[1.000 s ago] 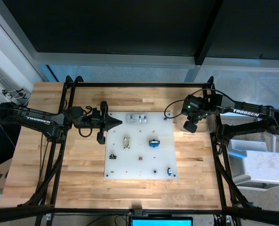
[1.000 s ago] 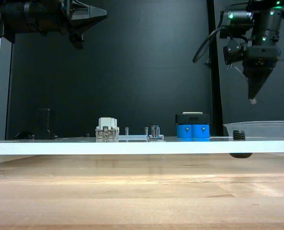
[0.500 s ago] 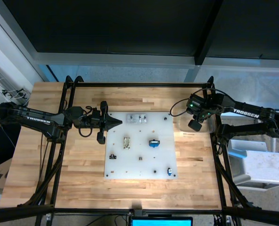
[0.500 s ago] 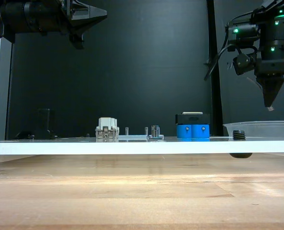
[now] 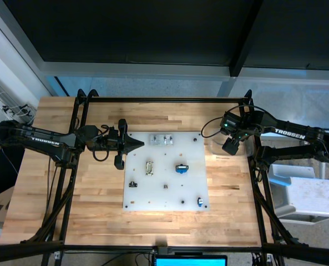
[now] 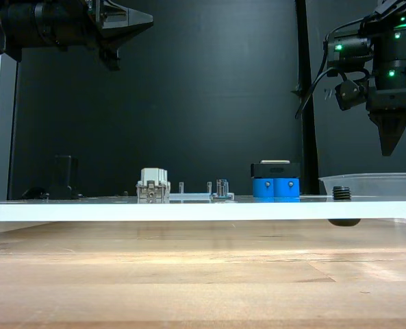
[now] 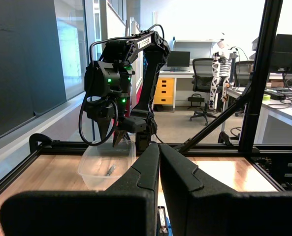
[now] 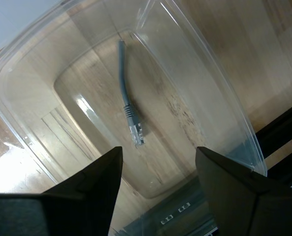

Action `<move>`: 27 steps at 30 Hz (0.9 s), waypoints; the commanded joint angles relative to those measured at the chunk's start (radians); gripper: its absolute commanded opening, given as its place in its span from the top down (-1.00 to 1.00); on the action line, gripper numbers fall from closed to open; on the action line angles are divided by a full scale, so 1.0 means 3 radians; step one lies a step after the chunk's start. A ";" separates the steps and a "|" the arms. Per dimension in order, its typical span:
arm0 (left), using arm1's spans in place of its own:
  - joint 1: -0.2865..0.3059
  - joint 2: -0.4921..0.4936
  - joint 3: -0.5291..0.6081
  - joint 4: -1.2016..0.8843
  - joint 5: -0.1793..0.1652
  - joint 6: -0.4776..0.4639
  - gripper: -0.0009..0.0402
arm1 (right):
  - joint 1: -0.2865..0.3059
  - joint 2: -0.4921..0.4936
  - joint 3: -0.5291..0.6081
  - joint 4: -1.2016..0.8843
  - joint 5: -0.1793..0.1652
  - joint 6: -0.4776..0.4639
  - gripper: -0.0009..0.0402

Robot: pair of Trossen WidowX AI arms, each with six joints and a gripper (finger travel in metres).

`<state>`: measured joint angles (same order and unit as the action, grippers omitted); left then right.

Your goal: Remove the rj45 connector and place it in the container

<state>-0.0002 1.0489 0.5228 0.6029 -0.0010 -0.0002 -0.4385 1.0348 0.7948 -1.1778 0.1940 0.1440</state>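
Over the table's right side, just past the flat white task board [image 5: 164, 183], the black right gripper [image 8: 157, 150] hangs above the clear, translucent, round-cornered plastic tub [image 8: 210, 98], its fingers spread wide and holding nothing. On the tub's floor lies the rj45 connector [image 8: 136, 132], a clear plug on a short grey cable, below the gap. The black left gripper [image 5: 137, 143] hovers high over the board's left edge, fingers pressed together, empty.

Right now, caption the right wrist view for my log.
Open right gripper hovers over the container, rj45 connector lying inside; left gripper parked, shut, at the board's left edge.
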 commanded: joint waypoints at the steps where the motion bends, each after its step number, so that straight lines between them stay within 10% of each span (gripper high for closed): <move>1: 0.0000 0.0001 0.0000 0.0000 0.0001 0.0000 0.96 | 0.0001 0.0003 0.0001 0.0003 -0.0001 0.0004 -0.15; 27: 0.0001 0.0000 0.0000 0.0000 0.0001 0.0000 0.96 | 0.0001 0.0003 0.0001 0.0014 -0.0004 0.0013 -0.15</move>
<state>-0.0002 1.0489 0.5224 0.6029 -0.0010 -0.0002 -0.4385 1.0351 0.7948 -1.1740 0.1928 0.1490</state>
